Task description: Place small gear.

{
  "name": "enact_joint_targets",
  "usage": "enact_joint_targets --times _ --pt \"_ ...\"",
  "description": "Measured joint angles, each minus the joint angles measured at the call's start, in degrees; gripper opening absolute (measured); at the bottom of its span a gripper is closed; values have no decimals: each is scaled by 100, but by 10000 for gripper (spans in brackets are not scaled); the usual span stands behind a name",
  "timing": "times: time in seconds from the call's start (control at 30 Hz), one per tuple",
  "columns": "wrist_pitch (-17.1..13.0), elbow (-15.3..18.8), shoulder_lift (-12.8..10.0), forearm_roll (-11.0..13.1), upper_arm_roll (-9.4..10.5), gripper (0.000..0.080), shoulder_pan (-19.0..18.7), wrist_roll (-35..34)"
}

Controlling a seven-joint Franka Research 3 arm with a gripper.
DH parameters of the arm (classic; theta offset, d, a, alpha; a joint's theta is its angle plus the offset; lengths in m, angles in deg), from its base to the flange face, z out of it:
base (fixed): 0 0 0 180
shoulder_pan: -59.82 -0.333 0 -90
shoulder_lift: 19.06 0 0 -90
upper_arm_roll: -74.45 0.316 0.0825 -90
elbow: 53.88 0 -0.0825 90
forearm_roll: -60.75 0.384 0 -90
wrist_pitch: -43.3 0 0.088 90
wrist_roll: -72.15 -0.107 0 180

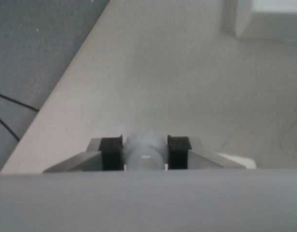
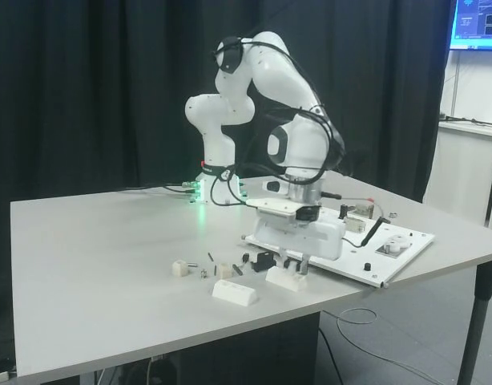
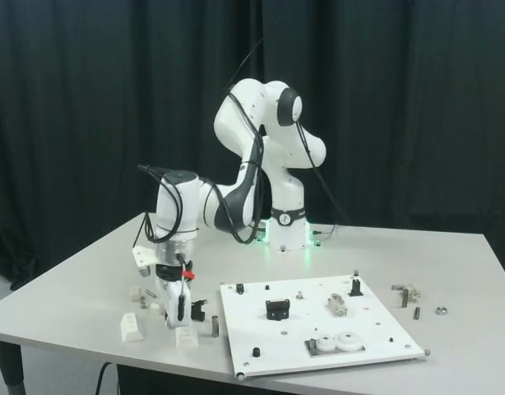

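Small gear (image 1: 145,152) sits pinched between the tool's (image 1: 145,155) black fingertips (image 1: 111,152), just above the grey counter (image 1: 177,82); the wrist housing cuts off its lower part, and both room views barely show it.

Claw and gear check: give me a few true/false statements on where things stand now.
1. The claw is shut on the small gear. True.
2. The claw hangs over the white board. False: it is beside the board, over the grey table near the loose white blocks.
3. Two white gears already sit on the board. True.
4. The arm's base stands on the white board. False: it stands on the table behind the board.
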Motion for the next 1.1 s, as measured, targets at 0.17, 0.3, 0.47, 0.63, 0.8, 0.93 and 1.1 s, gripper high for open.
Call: enact_joint_targets --times 0.17,0.3,0.47,0.63,0.8,0.93,1.1 --pt "-128 1 -99 68 0 193 65 86" --pt "-212 1 -172 109 0 193 110 172" --pt "-273 1 -242 222 0 193 158 268" --pt "-322 1 -299 306 -2 193 187 361" --pt "-351 1 -339 362 -3 193 212 454" --pt "-381 2 -360 417 -3 193 231 562" --pt "-443 2 -393 481 -3 193 245 701"
